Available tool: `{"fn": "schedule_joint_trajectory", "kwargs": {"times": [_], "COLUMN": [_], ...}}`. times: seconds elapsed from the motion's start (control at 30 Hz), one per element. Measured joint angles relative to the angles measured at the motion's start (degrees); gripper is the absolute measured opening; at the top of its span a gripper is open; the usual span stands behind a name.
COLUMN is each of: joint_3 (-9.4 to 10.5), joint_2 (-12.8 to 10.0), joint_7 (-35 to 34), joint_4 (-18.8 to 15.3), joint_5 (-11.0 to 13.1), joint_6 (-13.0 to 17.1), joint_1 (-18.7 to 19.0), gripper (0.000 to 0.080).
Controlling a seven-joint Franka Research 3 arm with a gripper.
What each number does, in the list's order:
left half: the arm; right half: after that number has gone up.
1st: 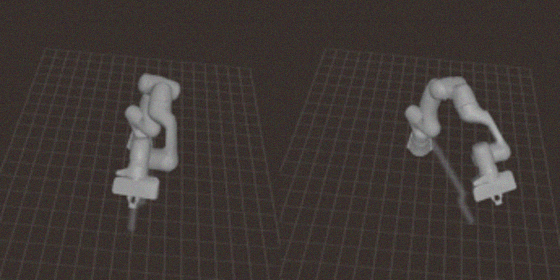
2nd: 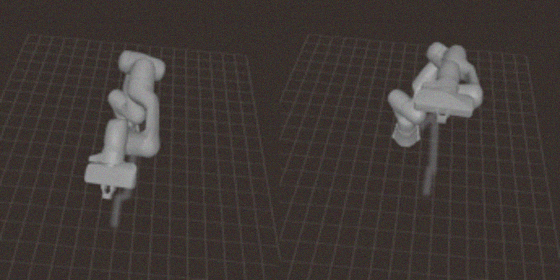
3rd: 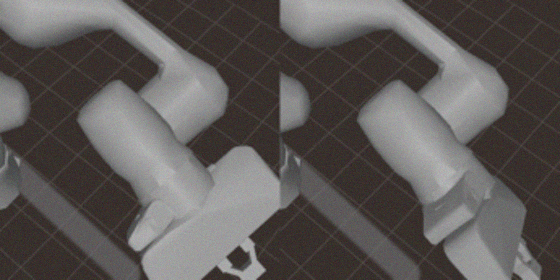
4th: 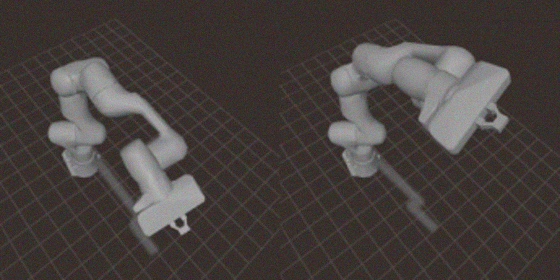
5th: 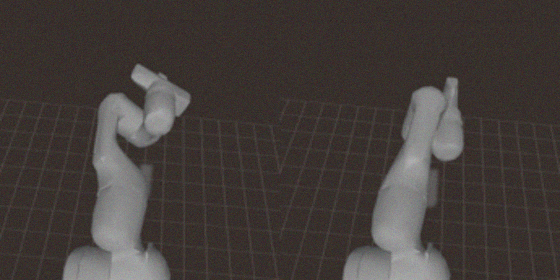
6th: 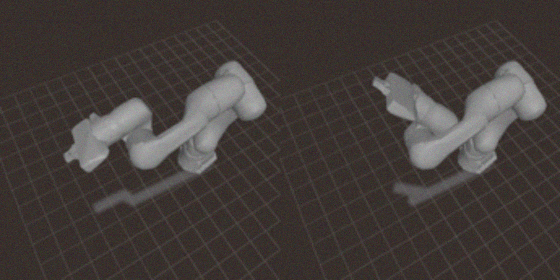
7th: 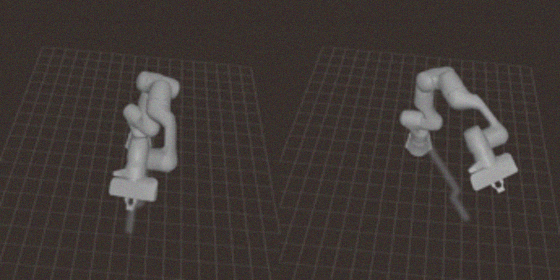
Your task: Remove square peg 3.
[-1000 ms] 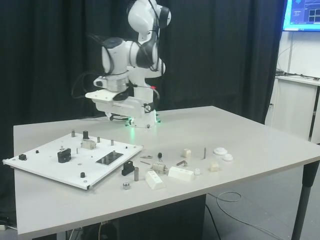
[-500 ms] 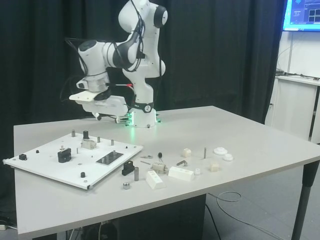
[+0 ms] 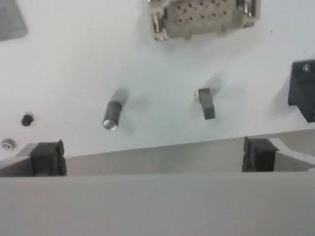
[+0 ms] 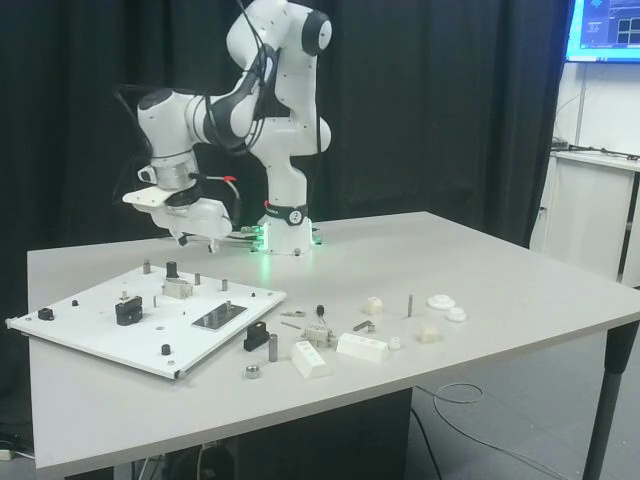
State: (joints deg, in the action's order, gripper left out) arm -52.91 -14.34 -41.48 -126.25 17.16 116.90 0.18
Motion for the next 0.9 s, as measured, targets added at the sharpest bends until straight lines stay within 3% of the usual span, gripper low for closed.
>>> {"fn": "schedule_joint_trajectory", "kwargs": {"times": [0.27,0.67,0.9], "joint_3": [-1.96,-2.0,-1.92], "joint_2": [-0.02,-0.49,-1.91], "joint_7": [4.33,9.73,10.76], "joint_4": [-1.56,-2.12,-2.12], "joint_5": [2.4,3.4,3.38], "joint_6": [-0.29,-2.25,-2.77], "joint_1": [-0.92,-3.23,-3.23], "gripper": [0.08,0.08,0.08]}}
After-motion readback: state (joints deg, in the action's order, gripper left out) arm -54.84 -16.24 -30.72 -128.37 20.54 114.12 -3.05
